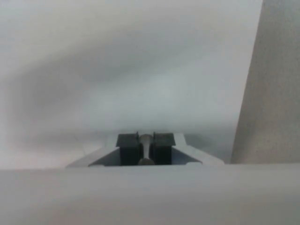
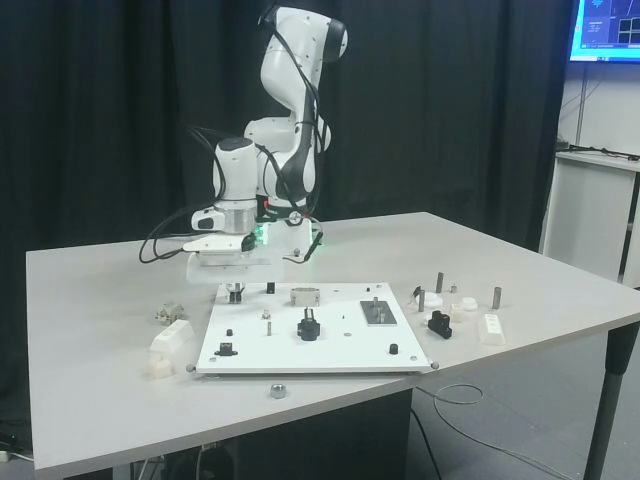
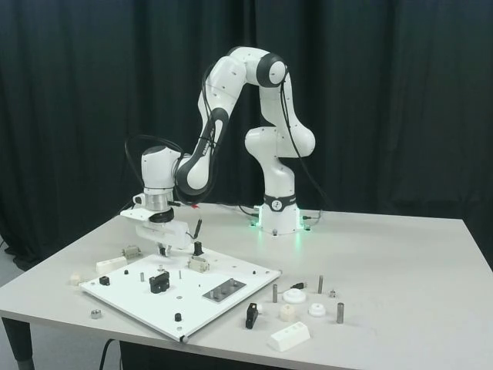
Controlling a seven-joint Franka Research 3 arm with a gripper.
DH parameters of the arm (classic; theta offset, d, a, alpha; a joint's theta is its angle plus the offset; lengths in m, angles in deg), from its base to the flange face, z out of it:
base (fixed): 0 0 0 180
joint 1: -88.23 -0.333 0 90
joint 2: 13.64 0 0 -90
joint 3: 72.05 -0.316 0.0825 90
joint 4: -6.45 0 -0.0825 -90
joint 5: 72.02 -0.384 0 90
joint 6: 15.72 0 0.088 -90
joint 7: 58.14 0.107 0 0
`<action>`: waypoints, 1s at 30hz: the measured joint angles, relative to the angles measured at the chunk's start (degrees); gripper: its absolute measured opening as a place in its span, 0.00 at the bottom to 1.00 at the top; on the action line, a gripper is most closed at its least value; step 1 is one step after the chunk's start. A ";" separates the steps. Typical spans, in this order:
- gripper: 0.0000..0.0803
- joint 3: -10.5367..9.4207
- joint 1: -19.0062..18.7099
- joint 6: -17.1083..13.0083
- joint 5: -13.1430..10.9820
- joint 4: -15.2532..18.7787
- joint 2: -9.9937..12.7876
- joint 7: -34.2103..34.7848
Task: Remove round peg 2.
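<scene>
The round peg (image 1: pixel 145 149) shows in the wrist view as a slim grey rod with a rounded end, standing lengthwise between the two black fingertips, low in the middle of the frame. The gripper (image 1: pixel 145 151) is clamped on it, one black pad (image 1: pixel 127 149) pressed to each side. Around them that view shows only the white board (image 1: pixel 140 70), with a grey strip down the right edge.

In the first room view the gripper (image 2: pixel 236 291) sits left of centre, fingers pointing down at the back left part of the white board (image 2: pixel 340 350); the peg itself is too small to pick out there. In the second room view the gripper (image 3: pixel 163 248) is left of centre, at the board's (image 3: pixel 223 304) far left edge.

Loose grey pegs (image 3: pixel 274 293) and white parts (image 3: pixel 288 336) lie on the grey table (image 3: pixel 400 270) at lower right. No readable label or writing is visible on the peg or the board.
</scene>
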 joint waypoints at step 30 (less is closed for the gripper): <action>0.08 3.58 0.00 6.94 7.57 1.84 -12.35 -0.98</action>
